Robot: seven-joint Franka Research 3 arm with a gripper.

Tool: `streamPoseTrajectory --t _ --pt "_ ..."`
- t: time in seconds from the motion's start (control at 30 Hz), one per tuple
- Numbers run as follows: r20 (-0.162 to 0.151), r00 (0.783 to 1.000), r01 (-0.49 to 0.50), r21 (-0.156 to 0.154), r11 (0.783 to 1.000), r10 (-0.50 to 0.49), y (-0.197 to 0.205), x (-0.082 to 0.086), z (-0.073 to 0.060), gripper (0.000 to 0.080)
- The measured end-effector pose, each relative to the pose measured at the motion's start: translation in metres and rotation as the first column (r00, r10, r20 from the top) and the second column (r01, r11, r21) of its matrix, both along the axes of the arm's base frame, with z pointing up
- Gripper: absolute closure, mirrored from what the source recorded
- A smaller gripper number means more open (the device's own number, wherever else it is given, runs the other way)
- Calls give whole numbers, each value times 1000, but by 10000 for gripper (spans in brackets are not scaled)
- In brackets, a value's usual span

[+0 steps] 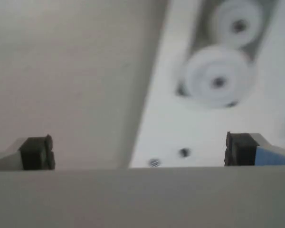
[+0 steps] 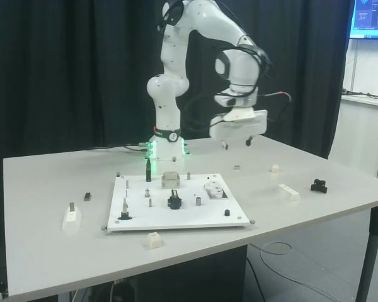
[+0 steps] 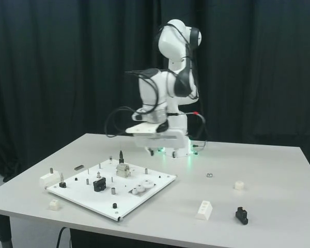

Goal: Pick bolt 4.

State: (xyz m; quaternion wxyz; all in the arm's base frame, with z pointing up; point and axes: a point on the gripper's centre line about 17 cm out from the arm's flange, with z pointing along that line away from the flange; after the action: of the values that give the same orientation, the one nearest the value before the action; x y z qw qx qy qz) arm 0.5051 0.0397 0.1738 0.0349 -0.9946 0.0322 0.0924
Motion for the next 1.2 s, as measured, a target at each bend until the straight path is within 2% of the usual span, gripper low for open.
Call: streamPoseTrajectory --t 0.2,0.43,0.63,0.93,1.2 --pt "-31 997 -70 -1 998 70 54 -16 -4 3" --pt "-55 988 -146 -3 989 146 117 -43 -10 3" --pt "-71 978 -198 -30 980 195 150 -68 -13 3" --pt "-105 967 -241 -82 967 232 157 -109 -22 3" --pt "-136 949 -300 -102 949 285 146 -145 -34 3"
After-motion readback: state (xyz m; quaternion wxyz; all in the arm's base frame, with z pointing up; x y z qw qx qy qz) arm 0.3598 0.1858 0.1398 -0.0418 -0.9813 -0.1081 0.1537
